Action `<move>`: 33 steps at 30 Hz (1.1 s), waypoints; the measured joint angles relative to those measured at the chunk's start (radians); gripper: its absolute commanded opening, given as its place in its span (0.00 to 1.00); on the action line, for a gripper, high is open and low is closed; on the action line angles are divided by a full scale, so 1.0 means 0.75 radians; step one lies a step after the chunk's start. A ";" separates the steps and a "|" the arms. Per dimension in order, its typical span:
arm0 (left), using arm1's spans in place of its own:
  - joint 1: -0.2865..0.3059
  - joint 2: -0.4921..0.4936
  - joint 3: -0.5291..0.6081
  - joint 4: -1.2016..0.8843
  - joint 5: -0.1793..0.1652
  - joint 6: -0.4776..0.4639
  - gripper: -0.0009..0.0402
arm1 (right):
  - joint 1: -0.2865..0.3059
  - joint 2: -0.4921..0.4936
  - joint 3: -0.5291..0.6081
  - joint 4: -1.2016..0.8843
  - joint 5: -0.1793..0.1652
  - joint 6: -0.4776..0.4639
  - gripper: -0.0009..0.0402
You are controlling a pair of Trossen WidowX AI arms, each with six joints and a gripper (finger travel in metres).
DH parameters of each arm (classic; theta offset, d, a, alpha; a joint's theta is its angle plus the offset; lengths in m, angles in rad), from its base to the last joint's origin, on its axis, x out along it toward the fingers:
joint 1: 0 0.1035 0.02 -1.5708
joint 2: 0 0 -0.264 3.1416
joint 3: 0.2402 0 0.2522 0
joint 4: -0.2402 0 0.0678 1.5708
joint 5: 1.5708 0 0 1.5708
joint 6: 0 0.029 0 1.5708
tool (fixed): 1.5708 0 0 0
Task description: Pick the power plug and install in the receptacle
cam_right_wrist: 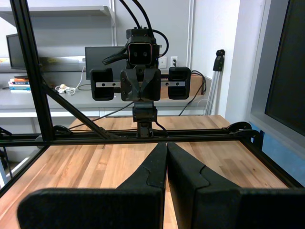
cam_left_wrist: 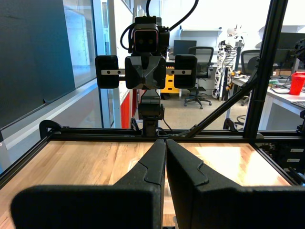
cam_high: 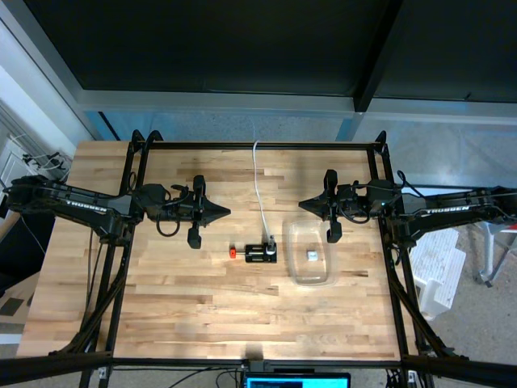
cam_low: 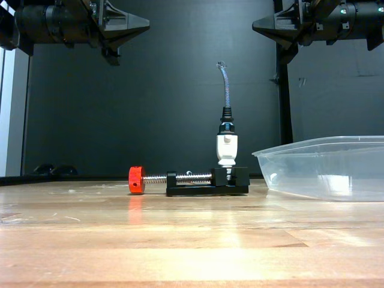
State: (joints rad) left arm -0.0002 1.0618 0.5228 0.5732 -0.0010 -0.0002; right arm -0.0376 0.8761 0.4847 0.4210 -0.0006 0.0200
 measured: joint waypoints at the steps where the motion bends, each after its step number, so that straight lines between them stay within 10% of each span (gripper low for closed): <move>1: 0.000 0.000 0.000 -0.001 0.001 0.000 0.02 | 0.000 0.000 0.000 -0.001 0.000 -0.001 0.02; 33: 0.000 0.001 0.000 0.000 0.001 0.000 0.02 | 0.001 0.001 0.000 -0.022 -0.001 -0.003 0.02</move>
